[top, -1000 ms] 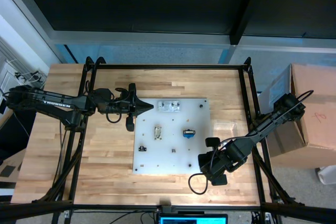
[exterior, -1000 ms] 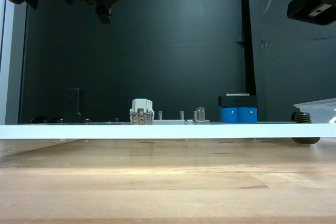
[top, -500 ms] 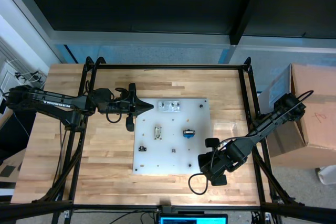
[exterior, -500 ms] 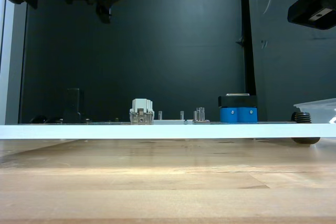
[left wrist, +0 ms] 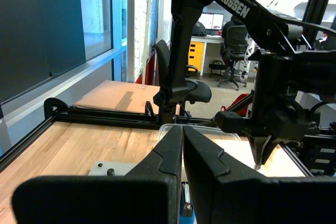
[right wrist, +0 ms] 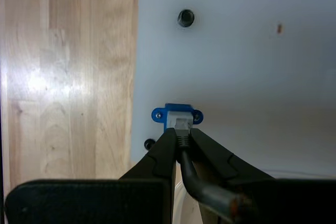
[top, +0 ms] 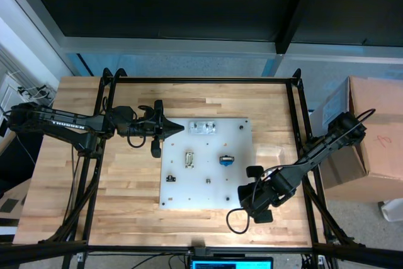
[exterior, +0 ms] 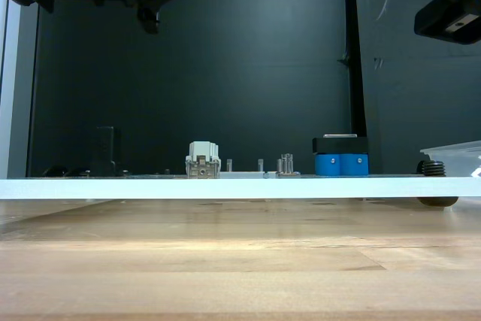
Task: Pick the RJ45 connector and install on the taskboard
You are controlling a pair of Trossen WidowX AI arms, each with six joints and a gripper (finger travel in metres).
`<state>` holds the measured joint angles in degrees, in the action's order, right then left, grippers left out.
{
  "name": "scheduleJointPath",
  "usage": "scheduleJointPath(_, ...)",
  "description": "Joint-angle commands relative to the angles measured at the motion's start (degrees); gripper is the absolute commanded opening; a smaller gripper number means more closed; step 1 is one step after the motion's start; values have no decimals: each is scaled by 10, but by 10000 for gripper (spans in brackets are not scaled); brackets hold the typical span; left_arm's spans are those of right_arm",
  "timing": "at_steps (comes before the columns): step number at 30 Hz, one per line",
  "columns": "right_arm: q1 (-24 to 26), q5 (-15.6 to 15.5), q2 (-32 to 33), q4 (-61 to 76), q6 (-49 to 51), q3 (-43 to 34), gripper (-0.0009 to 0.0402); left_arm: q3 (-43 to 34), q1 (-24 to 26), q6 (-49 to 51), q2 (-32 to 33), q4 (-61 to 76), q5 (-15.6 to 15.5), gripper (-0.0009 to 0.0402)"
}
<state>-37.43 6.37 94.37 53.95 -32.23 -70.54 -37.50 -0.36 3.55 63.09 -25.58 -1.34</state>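
A clear box [top: 269,153] sits on the table [top: 126,174], just right of the white taskboard [top: 189,187]. I cannot tell what is in it. A cardboard box [top: 371,143] stands off the right side of the table, and its inside is hidden.

Since a second ago, the black bit of the right arm in the low view has gone a little lower and a little more to the right. The left arm has not moved.

The right gripper [right wrist: 181,134] is over the near right corner of the board, up high. Its jaws are squeezed on the black cable [right wrist: 191,179], right behind the RJ45 connector [right wrist: 181,124]. The pale connector sticks out past the jaw tips. It lines up with the blue mount [right wrist: 169,114] on the board. I cannot tell if it touches the mount.

The left gripper [left wrist: 182,132] hangs high over the far left corner of the board. Its jaws are pressed together with nothing in them.
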Motion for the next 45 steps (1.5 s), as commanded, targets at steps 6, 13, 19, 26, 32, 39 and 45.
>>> scheduleJointPath(6,-1,1,-1,-1,-1,3,0,0,0,0,0,0,0,1)
scheduleJointPath(13,-1,3,-1,-19,-3,24,0,0,0,0,0,0,0,1)
scheduleJointPath(19,-1,0,-1,-35,-4,44,0,0,0,0,0,0,0,1)
scheduleJointPath(26,0,0,-1,-36,-3,45,0,0,0,0,0,0,0,1)
scheduleJointPath(32,0,0,-1,-39,-3,45,12,0,0,0,0,0,0,1)
scheduleJointPath(39,0,1,-2,-37,-3,35,71,0,0,0,0,0,0,1)
scheduleJointPath(45,0,1,-5,-35,-3,31,108,0,0,0,0,-1,0,1)
